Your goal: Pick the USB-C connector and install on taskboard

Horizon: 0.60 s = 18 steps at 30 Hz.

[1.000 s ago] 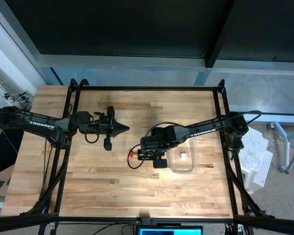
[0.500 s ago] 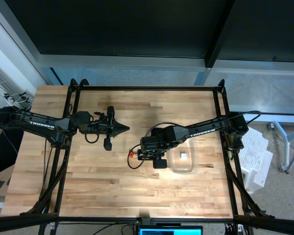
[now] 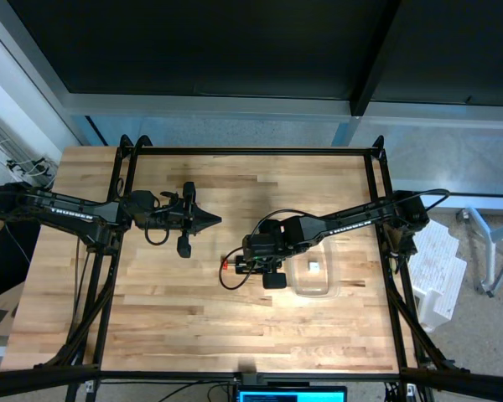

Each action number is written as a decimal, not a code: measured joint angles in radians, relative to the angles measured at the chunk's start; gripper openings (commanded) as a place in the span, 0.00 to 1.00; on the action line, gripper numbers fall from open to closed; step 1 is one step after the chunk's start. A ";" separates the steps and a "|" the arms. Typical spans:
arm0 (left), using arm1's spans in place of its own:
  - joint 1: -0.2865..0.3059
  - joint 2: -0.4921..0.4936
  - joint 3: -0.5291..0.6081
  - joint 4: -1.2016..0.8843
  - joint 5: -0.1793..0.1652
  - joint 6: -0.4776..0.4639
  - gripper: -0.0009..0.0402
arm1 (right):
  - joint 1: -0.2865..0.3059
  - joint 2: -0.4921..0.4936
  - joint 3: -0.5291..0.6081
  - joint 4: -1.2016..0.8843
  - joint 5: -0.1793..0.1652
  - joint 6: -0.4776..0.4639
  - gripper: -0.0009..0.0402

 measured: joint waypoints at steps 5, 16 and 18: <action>0.000 0.000 0.000 0.000 0.000 0.000 0.02 | 0.000 0.001 -0.009 0.008 0.000 -0.001 0.02; 0.000 0.000 0.000 0.000 0.000 0.000 0.02 | 0.000 -0.013 -0.011 -0.017 -0.006 0.006 0.22; 0.000 0.000 0.000 0.000 0.000 0.000 0.02 | 0.000 -0.005 -0.016 -0.024 -0.006 0.010 0.28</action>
